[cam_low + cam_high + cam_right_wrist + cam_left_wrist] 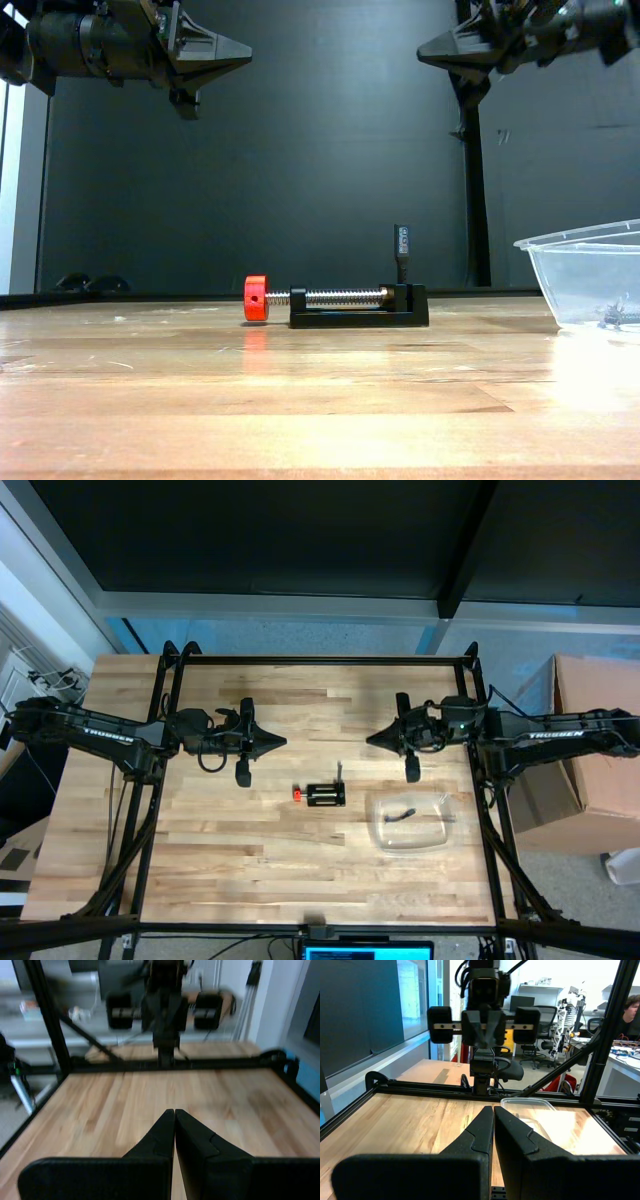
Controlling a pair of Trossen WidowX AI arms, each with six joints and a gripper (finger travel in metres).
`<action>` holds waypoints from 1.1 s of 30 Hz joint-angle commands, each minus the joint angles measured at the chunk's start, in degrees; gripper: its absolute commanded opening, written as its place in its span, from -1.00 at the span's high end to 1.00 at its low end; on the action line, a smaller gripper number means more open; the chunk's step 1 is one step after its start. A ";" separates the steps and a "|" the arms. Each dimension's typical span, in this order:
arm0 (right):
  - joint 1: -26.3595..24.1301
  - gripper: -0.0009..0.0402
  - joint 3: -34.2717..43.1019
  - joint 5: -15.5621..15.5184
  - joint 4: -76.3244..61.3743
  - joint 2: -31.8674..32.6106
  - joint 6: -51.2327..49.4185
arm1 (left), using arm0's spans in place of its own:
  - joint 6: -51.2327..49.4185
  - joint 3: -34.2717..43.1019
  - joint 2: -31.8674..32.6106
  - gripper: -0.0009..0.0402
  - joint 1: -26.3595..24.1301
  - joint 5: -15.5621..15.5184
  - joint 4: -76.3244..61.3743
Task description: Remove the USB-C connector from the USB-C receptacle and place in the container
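The USB-C connector (400,815) is a small dark piece with a short lead, lying free on the floor of the clear plastic container (435,835); the low view shows the connector (615,317) behind the container wall (575,270). The receptacle (401,240) stands upright in a small black vise (326,796) at mid-table, with nothing plugged into it. My left gripper (283,742) hangs shut and empty, high above the table, left of the vise. My right gripper (370,740) mirrors it on the other side, shut and empty, tip pointing inward.
The vise has a red knob (256,298) at its left end. A black frame (320,661) borders the table. Each wrist view looks straight at the opposite arm (485,1025), (165,1010). A cardboard box (590,740) stands off the table's right side.
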 commanded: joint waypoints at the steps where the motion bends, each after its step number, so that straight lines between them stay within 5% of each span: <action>1: -0.87 0.96 -3.21 -0.26 7.63 0.07 0.04 | 0.00 0.00 0.02 0.96 0.02 0.02 0.02; 33: -1.01 0.96 -6.49 1.66 14.58 0.50 -1.16 | 0.00 0.00 0.02 0.96 0.02 0.02 0.02</action>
